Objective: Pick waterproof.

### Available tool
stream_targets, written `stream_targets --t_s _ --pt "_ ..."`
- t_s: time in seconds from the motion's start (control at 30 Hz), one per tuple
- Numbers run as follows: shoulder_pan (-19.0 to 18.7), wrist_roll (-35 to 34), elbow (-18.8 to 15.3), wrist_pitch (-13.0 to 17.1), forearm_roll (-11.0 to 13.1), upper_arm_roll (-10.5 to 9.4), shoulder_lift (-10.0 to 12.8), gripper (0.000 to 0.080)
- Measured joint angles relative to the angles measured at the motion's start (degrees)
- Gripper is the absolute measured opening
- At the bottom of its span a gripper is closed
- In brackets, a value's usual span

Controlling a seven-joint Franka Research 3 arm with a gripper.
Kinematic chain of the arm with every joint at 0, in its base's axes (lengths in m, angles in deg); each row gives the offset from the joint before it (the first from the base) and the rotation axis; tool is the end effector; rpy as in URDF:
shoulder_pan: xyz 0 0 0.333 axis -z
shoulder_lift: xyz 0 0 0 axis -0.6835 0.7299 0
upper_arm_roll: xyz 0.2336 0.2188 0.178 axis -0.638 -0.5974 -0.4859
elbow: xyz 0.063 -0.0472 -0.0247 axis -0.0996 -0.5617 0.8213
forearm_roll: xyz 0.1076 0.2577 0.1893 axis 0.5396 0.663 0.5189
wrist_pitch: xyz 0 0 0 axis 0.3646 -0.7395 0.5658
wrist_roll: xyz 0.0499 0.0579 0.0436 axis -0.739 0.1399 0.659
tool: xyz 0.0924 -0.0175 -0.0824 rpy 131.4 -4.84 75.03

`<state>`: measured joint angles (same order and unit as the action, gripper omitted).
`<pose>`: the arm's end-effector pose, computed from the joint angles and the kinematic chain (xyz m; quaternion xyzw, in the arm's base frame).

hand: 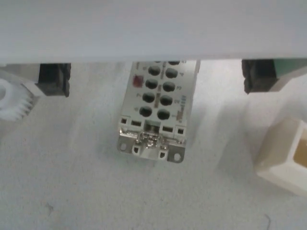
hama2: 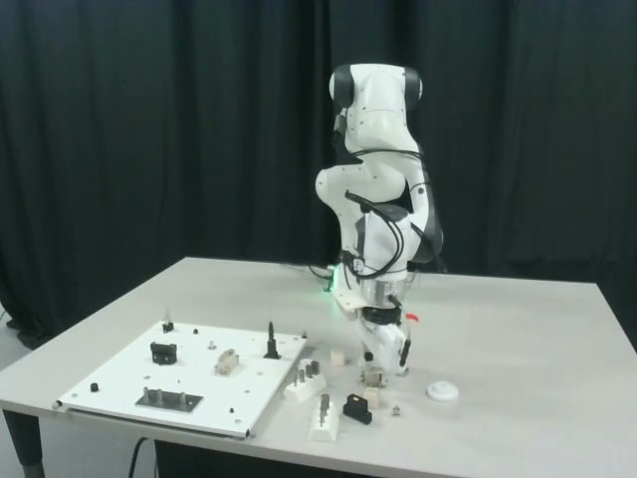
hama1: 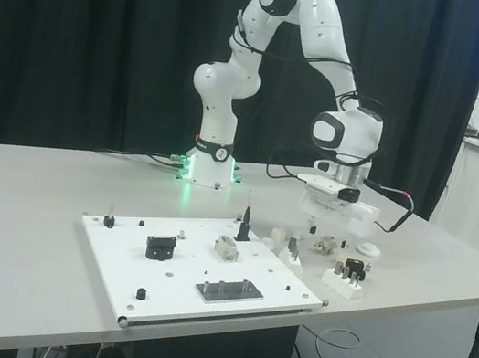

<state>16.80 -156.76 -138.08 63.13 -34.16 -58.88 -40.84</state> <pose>0.5025 0.1396 0.2800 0.6108 -0.7908 0.0384 0.0126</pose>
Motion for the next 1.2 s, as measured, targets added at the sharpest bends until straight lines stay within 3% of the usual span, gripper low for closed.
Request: stream_targets --t_s 0.53,1.2 --pt "0.0 -1.5 0.0 0.0 1.7 -0.05 0.5 0.0800" --pt "0.1 -1.5 0.0 0.2 1.7 -0.05 0.9 0.0800"
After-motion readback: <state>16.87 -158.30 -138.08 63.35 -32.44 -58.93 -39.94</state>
